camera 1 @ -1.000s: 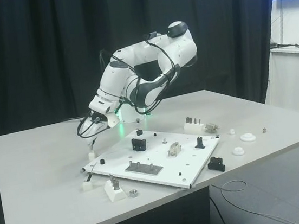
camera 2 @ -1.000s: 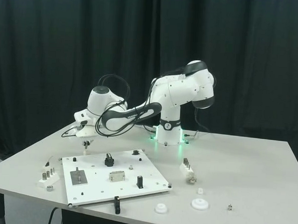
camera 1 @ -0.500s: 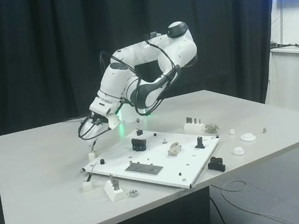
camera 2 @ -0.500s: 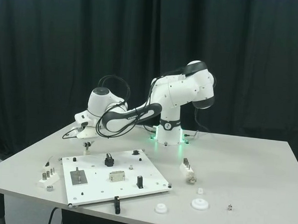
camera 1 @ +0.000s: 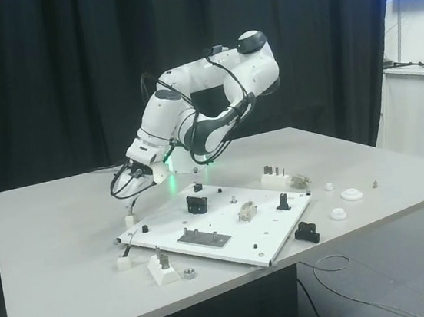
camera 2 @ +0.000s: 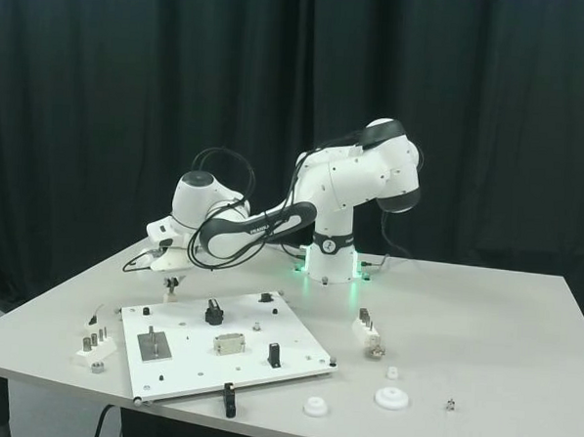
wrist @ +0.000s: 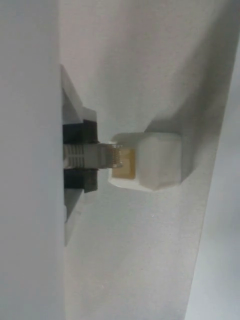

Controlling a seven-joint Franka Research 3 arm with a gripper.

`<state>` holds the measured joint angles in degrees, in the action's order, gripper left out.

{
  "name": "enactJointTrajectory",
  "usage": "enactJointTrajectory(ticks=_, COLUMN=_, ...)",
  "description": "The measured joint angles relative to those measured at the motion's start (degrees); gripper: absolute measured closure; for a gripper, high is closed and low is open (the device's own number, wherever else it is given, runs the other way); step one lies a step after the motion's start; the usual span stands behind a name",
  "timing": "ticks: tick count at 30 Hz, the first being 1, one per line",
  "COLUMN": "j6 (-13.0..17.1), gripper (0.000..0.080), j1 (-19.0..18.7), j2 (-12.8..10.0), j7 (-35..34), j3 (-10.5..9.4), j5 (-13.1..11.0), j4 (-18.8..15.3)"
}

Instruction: Place Ethernet.

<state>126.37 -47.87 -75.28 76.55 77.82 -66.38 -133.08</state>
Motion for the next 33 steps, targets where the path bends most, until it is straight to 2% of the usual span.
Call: enactJointTrajectory(ticks=33, j6=-0.5, gripper=0.0703, j1=0.0, j2=0.0, j7=-2.2, j3=0.57, j5=-0.1, j4=0.8)
